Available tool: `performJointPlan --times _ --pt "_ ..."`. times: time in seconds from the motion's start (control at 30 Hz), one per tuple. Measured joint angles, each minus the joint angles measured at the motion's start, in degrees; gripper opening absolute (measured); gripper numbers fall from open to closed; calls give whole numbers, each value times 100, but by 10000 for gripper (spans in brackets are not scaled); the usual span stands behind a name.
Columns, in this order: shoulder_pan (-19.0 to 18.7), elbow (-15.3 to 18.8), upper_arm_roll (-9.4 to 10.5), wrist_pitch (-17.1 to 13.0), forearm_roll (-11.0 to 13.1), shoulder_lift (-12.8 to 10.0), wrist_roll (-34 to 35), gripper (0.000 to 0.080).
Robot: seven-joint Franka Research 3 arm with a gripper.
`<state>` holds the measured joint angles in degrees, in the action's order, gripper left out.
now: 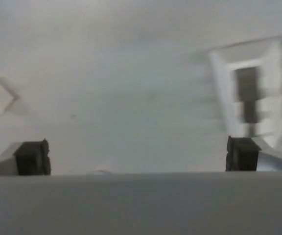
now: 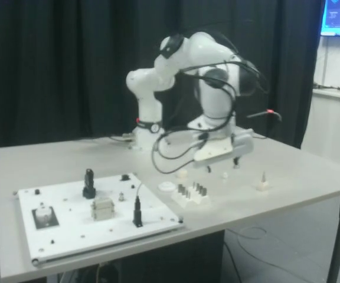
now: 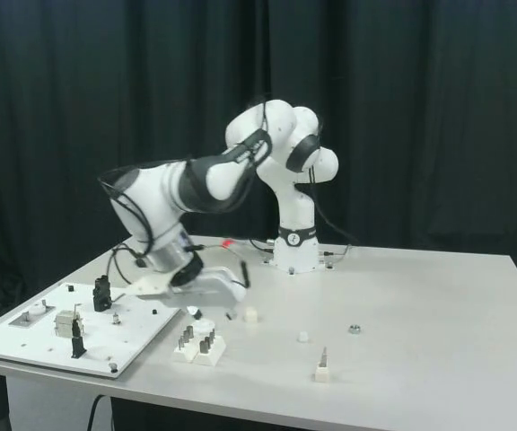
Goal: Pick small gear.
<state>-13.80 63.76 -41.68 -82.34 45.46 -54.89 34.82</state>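
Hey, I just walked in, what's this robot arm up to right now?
The white arm is bent low over the grey table, holding its tool open and empty above the surface. The tool hangs near a small white holder with upright pins beside the white board. A few small parts lie scattered on the table, but nothing has been picked up yet.

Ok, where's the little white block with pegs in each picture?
Wrist view: probably the blurred white block past the fingertips.
First room view: on the grey table, just right of the white board, below the gripper.
Second room view: near the table's front edge, right of that board.
Shared landmark: the open gripper, close to the block in every view.
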Motion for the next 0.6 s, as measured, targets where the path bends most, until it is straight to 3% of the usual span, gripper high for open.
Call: performJointPlan --times 0.43,0.6 --pt "-906 487 34 -135 -151 5 698 800" --pt "-1205 708 96 -182 -344 64 978 800"
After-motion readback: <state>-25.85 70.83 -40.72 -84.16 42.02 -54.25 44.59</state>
